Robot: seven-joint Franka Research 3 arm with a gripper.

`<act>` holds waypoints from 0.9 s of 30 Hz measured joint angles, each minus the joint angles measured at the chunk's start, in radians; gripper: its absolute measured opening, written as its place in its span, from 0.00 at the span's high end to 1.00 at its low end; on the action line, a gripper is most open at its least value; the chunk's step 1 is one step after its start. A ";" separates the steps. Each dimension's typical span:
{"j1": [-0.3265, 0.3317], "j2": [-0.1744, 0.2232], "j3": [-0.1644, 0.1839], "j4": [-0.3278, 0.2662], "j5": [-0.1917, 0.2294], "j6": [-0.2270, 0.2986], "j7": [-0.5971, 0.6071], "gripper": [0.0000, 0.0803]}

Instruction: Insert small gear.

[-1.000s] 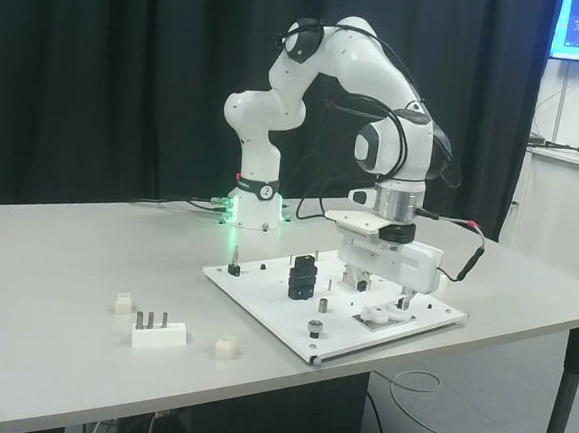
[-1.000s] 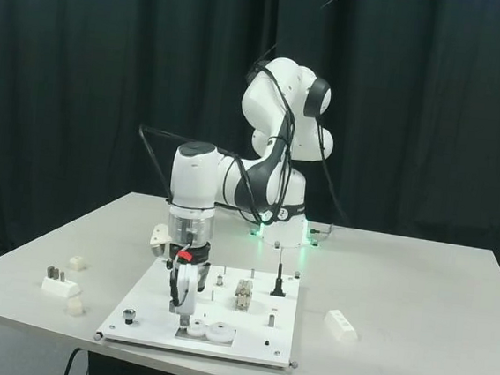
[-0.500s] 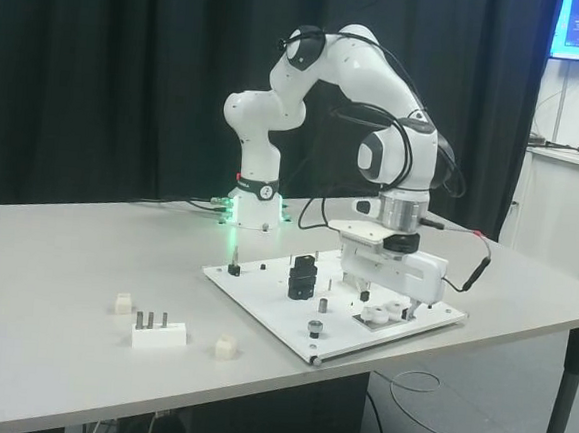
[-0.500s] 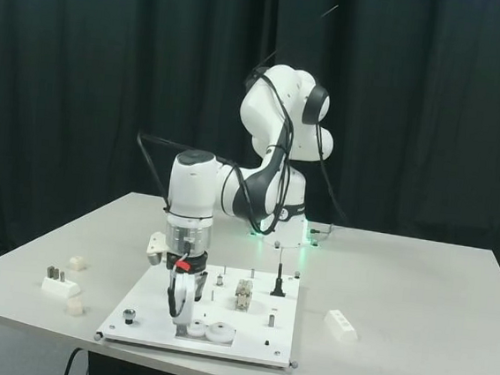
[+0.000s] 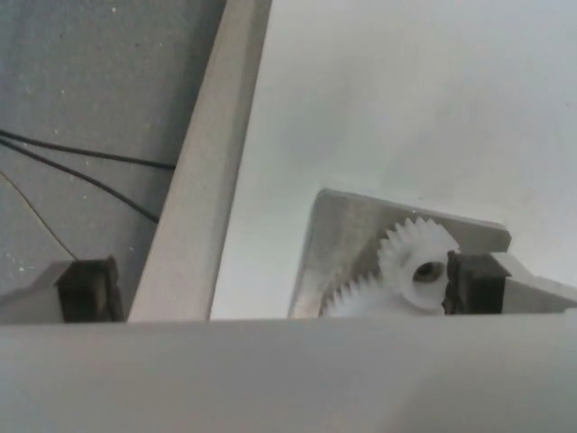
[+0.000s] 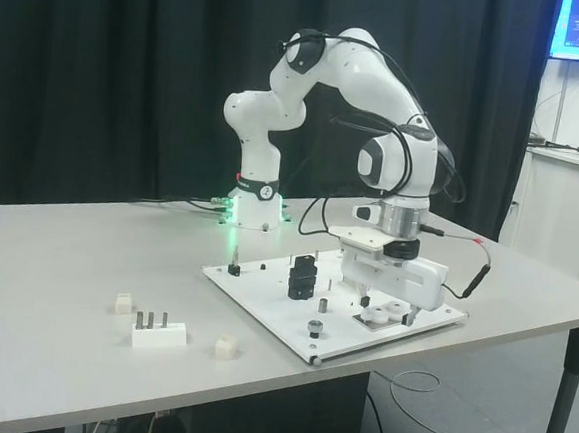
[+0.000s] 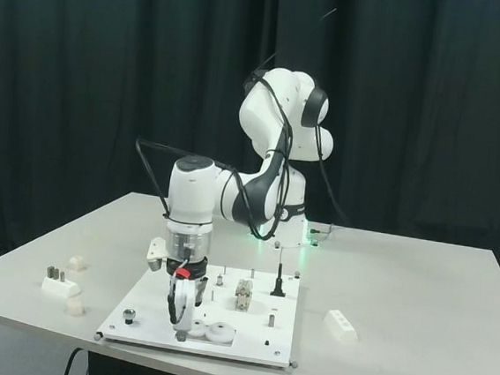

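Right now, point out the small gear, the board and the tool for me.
small gear (image 5: 416, 262): wrist view, on its toothed face beside the bore.
board (image 6: 264, 287): first room view, on a bare patch of its white top.
tool (image 7: 180, 324): second room view, at the fingertips above the board.

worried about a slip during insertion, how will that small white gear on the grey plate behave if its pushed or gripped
The small gear looks like rigid moulded plastic, so probably stiff and light. Its toothed rim should give the gripper some bite, though the smooth faces may be slippery. It lies flat on the grey plate, meshed with a second gear, so a push would likely turn both.
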 joint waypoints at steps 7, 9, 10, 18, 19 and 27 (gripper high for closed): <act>0.000 0.004 0.000 0.006 0.001 0.001 0.000 0.00; 0.000 0.005 0.000 0.008 0.002 0.001 0.001 0.00; 0.000 0.005 0.000 0.008 0.003 0.001 0.001 0.00; -0.002 0.011 0.000 0.013 0.011 0.000 0.002 0.00; -0.002 0.011 0.000 0.013 0.011 0.000 0.003 0.00; -0.003 0.013 0.000 0.015 0.012 0.000 0.018 0.00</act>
